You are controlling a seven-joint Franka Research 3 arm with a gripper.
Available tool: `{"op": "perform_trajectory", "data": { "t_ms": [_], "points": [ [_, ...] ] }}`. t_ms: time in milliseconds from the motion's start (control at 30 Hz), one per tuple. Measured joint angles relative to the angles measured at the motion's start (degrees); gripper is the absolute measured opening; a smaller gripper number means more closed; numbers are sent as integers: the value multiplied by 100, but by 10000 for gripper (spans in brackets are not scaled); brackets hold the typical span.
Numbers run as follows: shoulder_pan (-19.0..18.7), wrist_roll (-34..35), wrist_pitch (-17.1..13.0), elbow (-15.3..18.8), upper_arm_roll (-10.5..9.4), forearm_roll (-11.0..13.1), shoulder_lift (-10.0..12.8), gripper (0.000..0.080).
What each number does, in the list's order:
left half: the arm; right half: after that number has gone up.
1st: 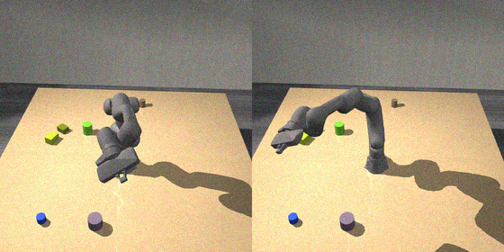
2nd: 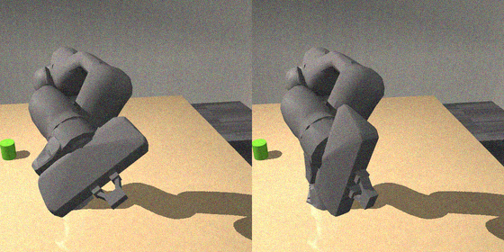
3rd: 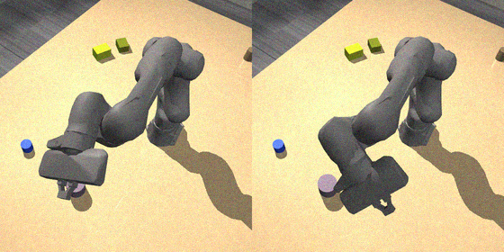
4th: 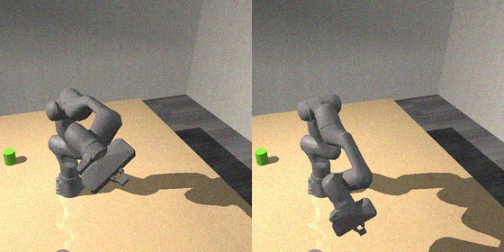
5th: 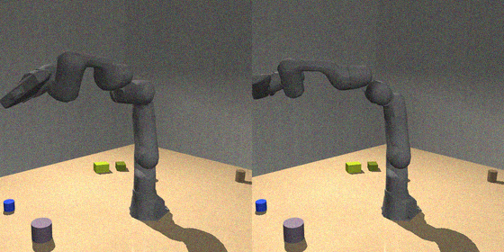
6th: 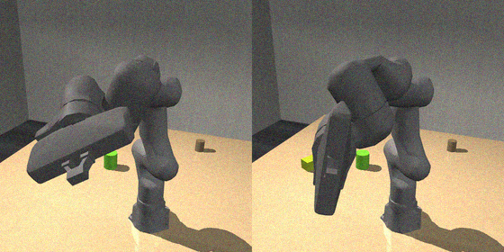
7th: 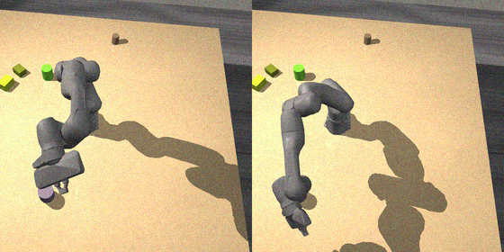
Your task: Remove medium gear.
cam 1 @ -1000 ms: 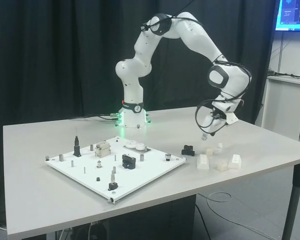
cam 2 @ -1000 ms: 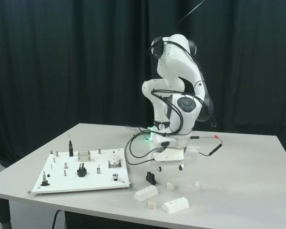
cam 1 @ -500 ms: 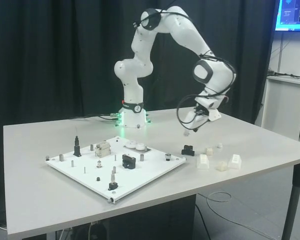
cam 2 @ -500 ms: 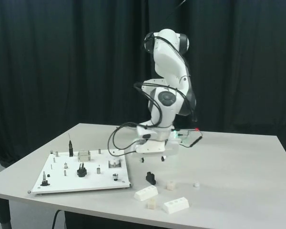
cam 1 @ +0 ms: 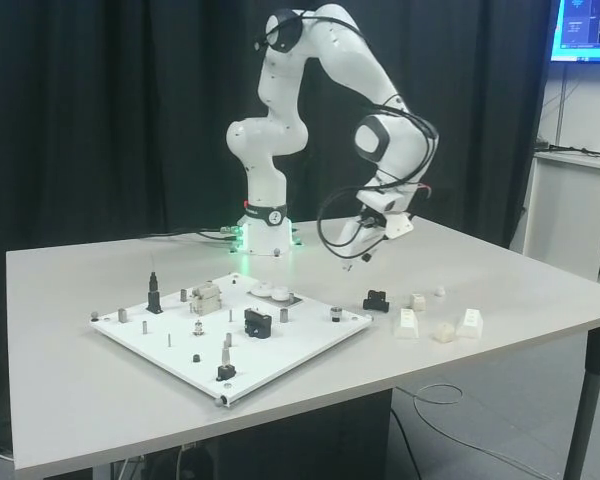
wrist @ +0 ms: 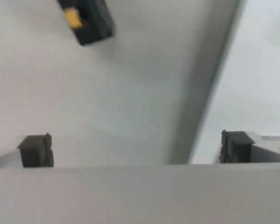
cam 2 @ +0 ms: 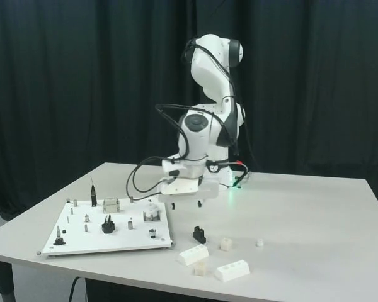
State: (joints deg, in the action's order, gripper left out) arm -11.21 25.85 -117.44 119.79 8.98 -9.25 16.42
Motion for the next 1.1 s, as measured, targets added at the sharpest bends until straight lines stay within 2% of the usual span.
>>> {"op": "perform_trajectory", "data": {
  "t_ms": [433, 1100],
  "points": [
    [509, -463, -650, 705, 154, -176, -322, 800],
    [610, -1308, -1539, 1413, 1019, -235, -650, 800]
  ]
}}
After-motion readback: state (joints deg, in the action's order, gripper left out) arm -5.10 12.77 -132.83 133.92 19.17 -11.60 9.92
